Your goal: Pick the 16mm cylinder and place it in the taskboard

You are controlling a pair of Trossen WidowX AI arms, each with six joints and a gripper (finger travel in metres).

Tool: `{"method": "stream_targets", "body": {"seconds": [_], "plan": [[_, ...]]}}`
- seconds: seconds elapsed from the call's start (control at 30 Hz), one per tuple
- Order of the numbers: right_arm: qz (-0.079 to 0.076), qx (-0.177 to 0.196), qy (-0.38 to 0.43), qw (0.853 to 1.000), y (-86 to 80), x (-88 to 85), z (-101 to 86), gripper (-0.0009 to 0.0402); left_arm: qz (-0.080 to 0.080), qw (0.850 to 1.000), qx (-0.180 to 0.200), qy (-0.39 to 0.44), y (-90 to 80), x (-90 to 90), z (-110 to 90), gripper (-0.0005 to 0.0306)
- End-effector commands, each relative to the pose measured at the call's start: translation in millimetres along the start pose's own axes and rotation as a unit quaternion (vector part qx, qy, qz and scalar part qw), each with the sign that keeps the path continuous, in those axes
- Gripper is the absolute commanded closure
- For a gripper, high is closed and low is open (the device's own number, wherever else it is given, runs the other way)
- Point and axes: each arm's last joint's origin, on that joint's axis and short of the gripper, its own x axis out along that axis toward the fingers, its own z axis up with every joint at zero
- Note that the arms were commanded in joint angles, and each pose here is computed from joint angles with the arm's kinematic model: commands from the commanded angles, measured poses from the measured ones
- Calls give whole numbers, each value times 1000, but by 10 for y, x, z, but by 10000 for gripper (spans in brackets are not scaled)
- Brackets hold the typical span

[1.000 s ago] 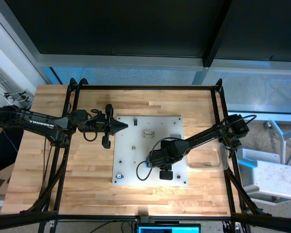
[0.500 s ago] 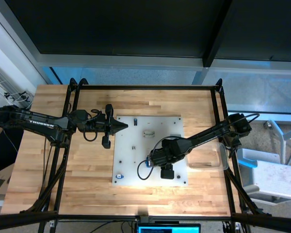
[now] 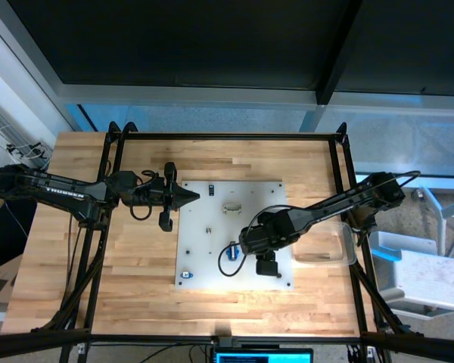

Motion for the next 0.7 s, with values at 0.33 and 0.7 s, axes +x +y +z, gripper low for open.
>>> {"method": "stream_targets", "body": {"seconds": [0.33, 0.7], "plan": [[-2, 0, 5, 1000, -32, -119, -56, 244, 0, 1000, 0, 0, 0, 1, 1, 300], [-1, 0, 2, 1000, -30, -117, -52, 244, 0, 1000, 0, 0, 1, 1, 1, 300]]}}
